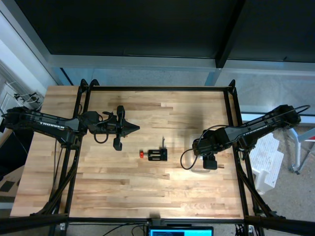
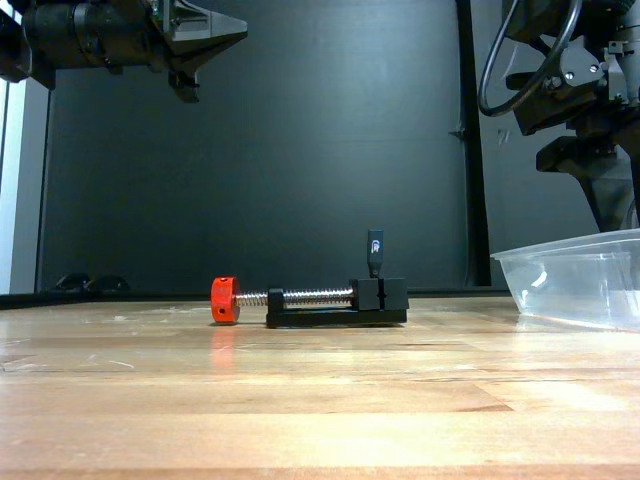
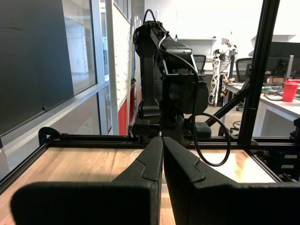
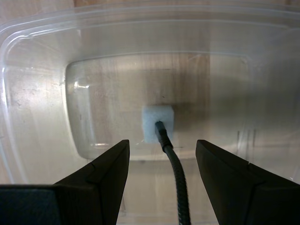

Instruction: Pick the USB-C connector and install on taskboard

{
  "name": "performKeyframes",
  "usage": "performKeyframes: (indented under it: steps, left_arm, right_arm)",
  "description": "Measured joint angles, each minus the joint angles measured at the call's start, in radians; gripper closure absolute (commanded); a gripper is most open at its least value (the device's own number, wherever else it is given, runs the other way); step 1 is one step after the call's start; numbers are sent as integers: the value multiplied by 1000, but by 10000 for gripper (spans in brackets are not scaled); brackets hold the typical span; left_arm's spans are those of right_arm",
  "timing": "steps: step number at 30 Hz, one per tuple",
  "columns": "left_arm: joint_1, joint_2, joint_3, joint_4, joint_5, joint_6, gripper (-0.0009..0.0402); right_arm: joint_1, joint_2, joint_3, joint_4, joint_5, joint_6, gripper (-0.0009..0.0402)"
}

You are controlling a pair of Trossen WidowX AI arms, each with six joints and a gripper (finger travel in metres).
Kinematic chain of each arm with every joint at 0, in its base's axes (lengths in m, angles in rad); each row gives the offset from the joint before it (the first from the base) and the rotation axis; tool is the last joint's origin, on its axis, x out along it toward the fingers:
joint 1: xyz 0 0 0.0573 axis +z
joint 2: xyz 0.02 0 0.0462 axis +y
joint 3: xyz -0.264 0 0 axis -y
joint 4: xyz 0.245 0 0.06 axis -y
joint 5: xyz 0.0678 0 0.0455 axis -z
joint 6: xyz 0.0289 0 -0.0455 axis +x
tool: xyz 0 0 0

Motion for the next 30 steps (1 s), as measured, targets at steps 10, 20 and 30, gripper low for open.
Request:
performKeyframes:
  steps: [10,20,30]
  left_arm:
    - [0,0,0,0,0,0,393]
    - [0,0,0,0,0,0,393]
    - [0,0,0,0,0,0,393]
  right_arm:
    - [0,0,-47,39,-2,-28,196]
    - [0,-1,-107,118,-15,-47,197]
    - [0,-1,-130,145,-16,-60,197]
